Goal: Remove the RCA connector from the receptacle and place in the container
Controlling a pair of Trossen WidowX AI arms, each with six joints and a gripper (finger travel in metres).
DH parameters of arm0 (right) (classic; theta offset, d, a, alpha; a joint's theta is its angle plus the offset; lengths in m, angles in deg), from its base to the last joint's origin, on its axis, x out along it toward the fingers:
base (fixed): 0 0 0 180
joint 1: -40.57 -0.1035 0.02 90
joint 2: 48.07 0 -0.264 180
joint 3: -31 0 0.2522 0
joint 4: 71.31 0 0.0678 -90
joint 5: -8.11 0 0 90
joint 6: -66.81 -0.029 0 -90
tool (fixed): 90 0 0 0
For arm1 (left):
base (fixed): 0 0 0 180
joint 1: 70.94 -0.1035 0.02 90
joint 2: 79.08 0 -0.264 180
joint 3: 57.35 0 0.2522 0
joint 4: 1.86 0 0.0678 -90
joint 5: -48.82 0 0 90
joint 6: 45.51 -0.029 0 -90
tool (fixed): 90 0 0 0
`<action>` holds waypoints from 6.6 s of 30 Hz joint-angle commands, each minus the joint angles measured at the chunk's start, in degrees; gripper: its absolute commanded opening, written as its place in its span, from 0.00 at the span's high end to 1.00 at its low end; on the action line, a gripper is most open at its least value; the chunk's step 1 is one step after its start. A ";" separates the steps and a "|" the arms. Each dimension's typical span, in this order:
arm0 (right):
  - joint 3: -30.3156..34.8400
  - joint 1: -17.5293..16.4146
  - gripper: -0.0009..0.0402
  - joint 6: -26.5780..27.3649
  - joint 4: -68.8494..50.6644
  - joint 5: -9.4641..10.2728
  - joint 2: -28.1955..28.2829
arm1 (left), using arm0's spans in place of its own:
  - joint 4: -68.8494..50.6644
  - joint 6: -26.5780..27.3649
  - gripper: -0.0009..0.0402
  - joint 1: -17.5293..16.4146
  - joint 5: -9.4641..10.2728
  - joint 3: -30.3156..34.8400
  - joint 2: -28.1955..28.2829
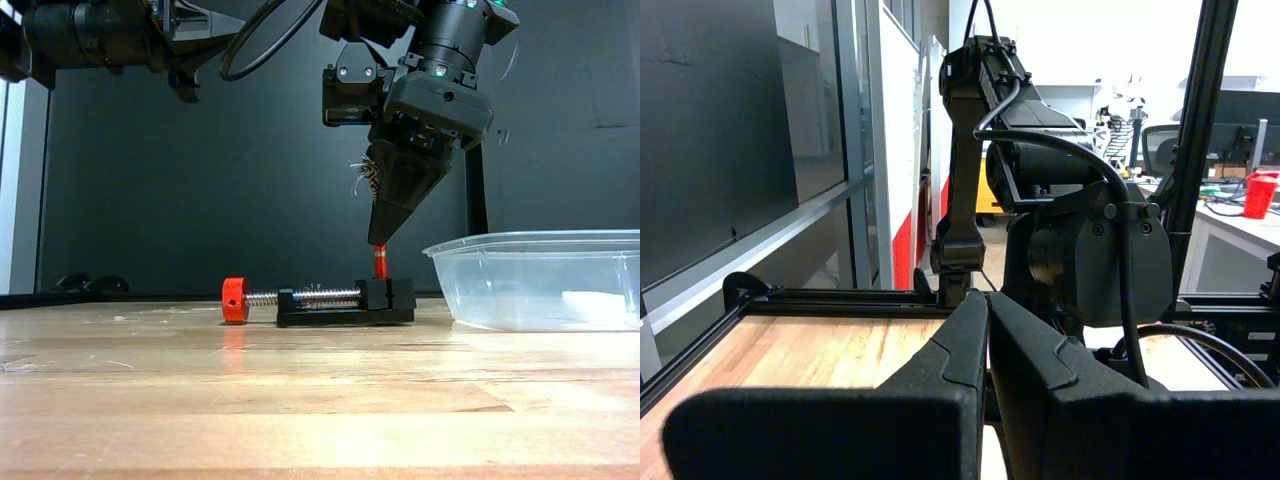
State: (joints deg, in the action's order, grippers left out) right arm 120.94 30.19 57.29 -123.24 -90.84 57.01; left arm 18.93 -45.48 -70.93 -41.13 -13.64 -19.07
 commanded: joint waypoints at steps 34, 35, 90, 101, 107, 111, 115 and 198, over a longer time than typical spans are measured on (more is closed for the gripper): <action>0.02 -0.04 0.98 -0.50 -1.97 -0.46 -15.41 | 0.00 0.00 0.98 -0.02 0.00 0.00 0.00; 0.02 -0.15 0.98 -0.55 -2.03 -0.35 -15.41 | 0.00 0.00 0.98 0.00 0.00 0.00 0.00; -28.76 -9.94 0.84 -13.90 -10.05 -0.52 -32.98 | 0.00 -0.02 0.98 -0.02 0.00 0.00 0.00; -28.76 -9.92 0.71 -14.01 -10.05 -0.63 -32.98 | 0.00 0.00 0.98 0.00 0.00 0.00 0.00; -28.76 -9.92 0.71 -13.81 -10.03 -0.66 -32.98 | 0.00 0.00 0.98 0.00 0.00 0.00 0.00; -28.74 -9.90 0.72 -13.64 -9.84 -0.63 -32.98 | 0.00 0.00 0.98 0.00 0.00 0.00 0.00; -28.13 -9.60 0.74 -11.74 -9.46 -0.55 -33.00 | 0.00 0.00 0.98 0.00 0.00 0.00 0.00; -39.45 10.40 0.98 8.41 65.13 8.37 -41.88 | 0.00 0.00 0.98 -0.02 0.00 0.00 0.00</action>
State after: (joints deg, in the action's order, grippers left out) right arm 81.71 40.62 65.94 -58.11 -82.53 15.11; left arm 18.93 -45.48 -70.93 -41.11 -13.64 -19.07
